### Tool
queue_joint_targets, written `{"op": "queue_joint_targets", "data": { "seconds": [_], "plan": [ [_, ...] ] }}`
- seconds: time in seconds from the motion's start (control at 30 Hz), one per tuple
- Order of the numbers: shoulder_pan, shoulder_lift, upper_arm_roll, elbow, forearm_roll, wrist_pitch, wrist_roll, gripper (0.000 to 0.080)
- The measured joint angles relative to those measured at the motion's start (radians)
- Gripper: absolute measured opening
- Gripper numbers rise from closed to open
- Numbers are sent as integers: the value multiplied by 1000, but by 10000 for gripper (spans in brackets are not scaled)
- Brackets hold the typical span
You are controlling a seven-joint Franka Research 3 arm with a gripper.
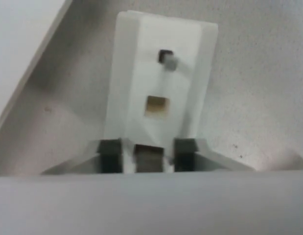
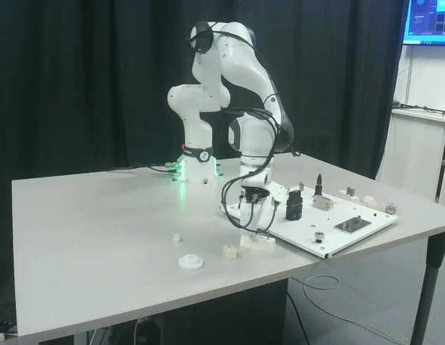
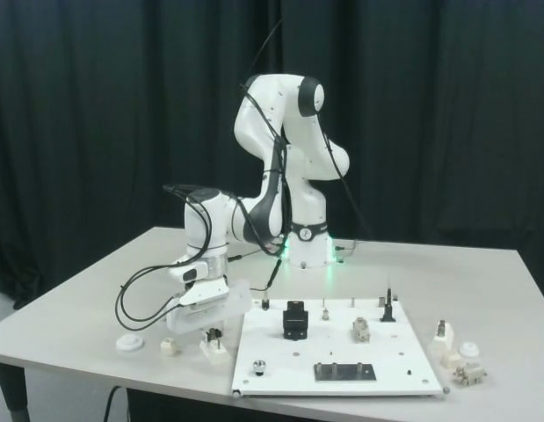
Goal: Pick square peg 3.
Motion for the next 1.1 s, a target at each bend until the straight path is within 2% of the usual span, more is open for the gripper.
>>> {"op": "queue_joint_targets", "data": {
  "seconds": [0.03,0.07,0.43,0.83,1.1],
  "plan": [
    [0,0,0,0,3,0,0,348],
    [0,0,0,1,6,0,0,144],
    [1,-2,2,16,19,-11,0,115],
    [3,-40,2,53,34,-106,4,114],
    [3,-65,-6,56,34,-140,19,114]
  ]
}}
